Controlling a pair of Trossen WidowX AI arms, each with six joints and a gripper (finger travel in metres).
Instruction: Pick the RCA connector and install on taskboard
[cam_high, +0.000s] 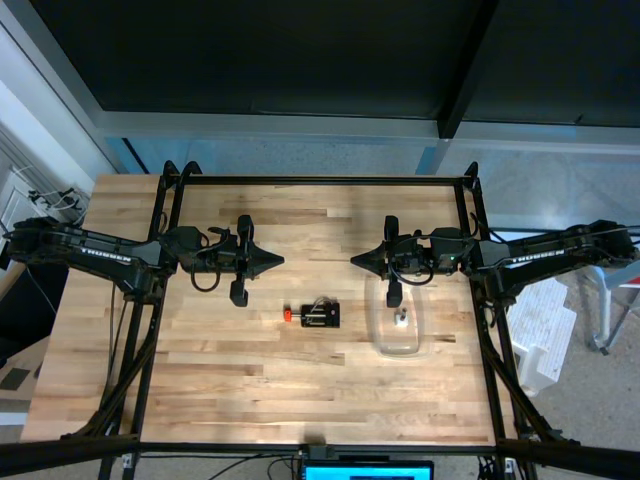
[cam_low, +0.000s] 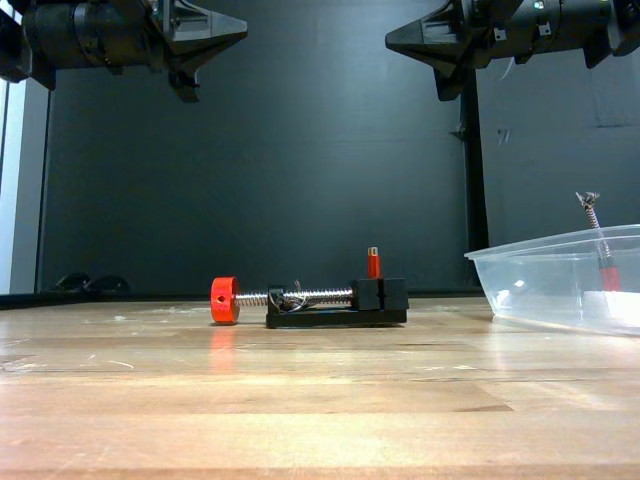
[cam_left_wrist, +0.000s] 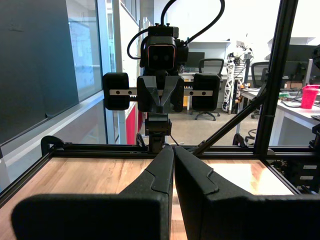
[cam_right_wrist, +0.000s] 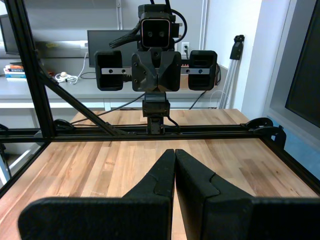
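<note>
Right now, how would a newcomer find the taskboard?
On the wooden table, look below the gap between the shut left gripper and shut right gripper, both hovering. There lies the taskboard: black with a red knob, unlike the clear tray beside it.

Left gripper (cam_high: 276, 261) and right gripper (cam_high: 358, 260) hang over mid-table (cam_high: 250, 390), tips pinched together, pointing at each other with a gap between. Taskboard (cam_high: 322, 315) sits on the near side of that gap, red knob (cam_high: 287, 315) at its left end. Clear tray (cam_high: 385, 345) is just to its right, with a small pale item (cam_high: 400, 318) inside.
</note>
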